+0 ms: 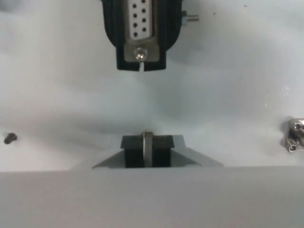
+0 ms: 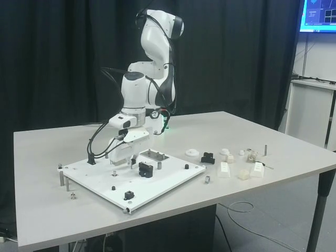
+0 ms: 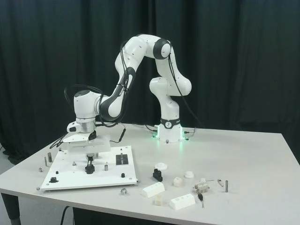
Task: Remove square peg 1.
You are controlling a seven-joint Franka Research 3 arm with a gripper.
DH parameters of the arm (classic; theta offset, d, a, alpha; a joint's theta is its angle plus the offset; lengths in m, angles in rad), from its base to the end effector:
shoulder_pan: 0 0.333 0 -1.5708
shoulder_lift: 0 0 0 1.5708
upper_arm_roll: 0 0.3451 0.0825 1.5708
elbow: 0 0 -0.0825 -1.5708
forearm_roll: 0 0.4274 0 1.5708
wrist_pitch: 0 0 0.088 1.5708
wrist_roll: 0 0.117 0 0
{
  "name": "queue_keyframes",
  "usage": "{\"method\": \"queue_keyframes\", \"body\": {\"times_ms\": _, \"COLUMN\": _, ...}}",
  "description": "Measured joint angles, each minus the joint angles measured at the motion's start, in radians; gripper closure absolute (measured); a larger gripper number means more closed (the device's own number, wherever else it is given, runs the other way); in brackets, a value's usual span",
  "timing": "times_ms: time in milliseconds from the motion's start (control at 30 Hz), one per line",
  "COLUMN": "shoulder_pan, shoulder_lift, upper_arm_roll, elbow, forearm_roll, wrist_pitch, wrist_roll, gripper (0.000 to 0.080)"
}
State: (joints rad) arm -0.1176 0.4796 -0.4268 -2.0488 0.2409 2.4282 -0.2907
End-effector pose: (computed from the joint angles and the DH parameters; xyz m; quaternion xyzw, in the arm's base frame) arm 0.5390 -0.3221 0.1994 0.9794 -0.1998 -0.0280 0.0098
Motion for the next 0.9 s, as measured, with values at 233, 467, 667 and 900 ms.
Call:
{"method": "queue_keyframes", "body": {"times_ms": 233, "shoulder_pan": 0.002, "shoulder_lift": -0.003, "upper_arm_roll": -0.002, "elbow": 0.000, "forearm_roll": -0.003, "wrist_pitch": -0.003, "wrist_roll": -0.001, "gripper": 0.0767}}
{"method": "queue_keyframes", "body": {"times_ms": 467, "shoulder_pan": 0.012, "shoulder_lift": -0.011, "upper_arm_roll": -0.009, "elbow": 0.000, "forearm_roll": -0.015, "wrist_pitch": -0.010, "wrist_roll": -0.012, "gripper": 0.0767}}
{"method": "queue_keyframes", "body": {"times_ms": 667, "shoulder_pan": 0.030, "shoulder_lift": -0.030, "upper_arm_roll": -0.027, "elbow": 0.000, "forearm_roll": -0.025, "wrist_pitch": -0.026, "wrist_roll": -0.012, "gripper": 0.0767}}
{"method": "queue_keyframes", "body": {"times_ms": 900, "shoulder_pan": 0.052, "shoulder_lift": -0.057, "upper_arm_roll": -0.051, "elbow": 0.000, "forearm_roll": -0.038, "wrist_pitch": -0.046, "wrist_roll": -0.011, "gripper": 0.0767}}
